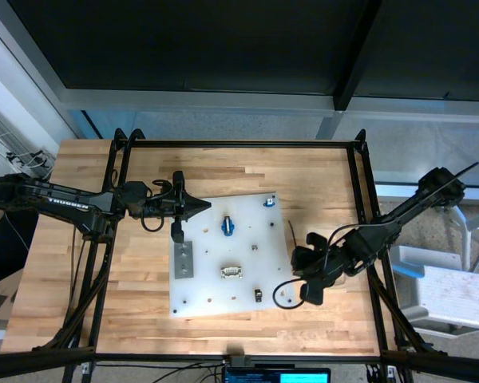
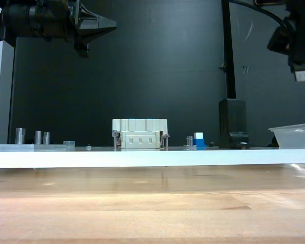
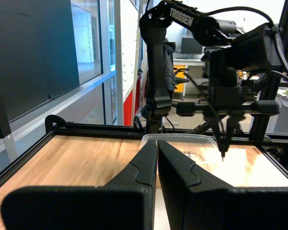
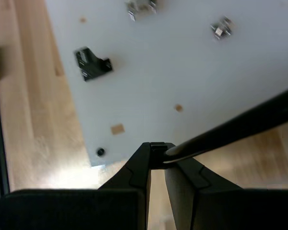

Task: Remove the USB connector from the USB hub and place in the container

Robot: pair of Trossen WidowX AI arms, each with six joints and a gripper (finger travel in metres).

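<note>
Right gripper [image 4: 156,152] is pinching the connector [image 4: 230,129] by its plug end. The cable runs out sideways from between the fingertips. In the low view the silver tip hangs free, high at the right, touching nothing.

Hub [image 4: 92,62] sits empty on the board [image 1: 215,291], near-right corner. So extraction looks done and only the drop-off is left.

Container [image 2: 295,138] sits on the table [image 1: 136,311] just right of the board. In the low view the plug is well above it and roughly in line with it. The left wrist view agrees: the cable dangles near the tray's right end. Can't tell whether the tip is inside the rim's footprint or just past it.

Why it's held this way, my read:
- The grip on the plug rather than mid-cable makes sense, since the rigid end is what takes the pull out of the socket.
- The height clears the board hardware and the container wall during the carry.
- The cable is limp, so it trails behind the gripper.

Next move probably needs:
- Centre it over the tray.
- Come down before releasing. Dropped from this height, a light cable could bounce or drape over the rim.

Left gripper [image 3: 157,146] has its fingers pressed together and holds nothing. It hovers high over the board's far-left area, pointing right. It looks parked clear of the right arm's path.
</note>
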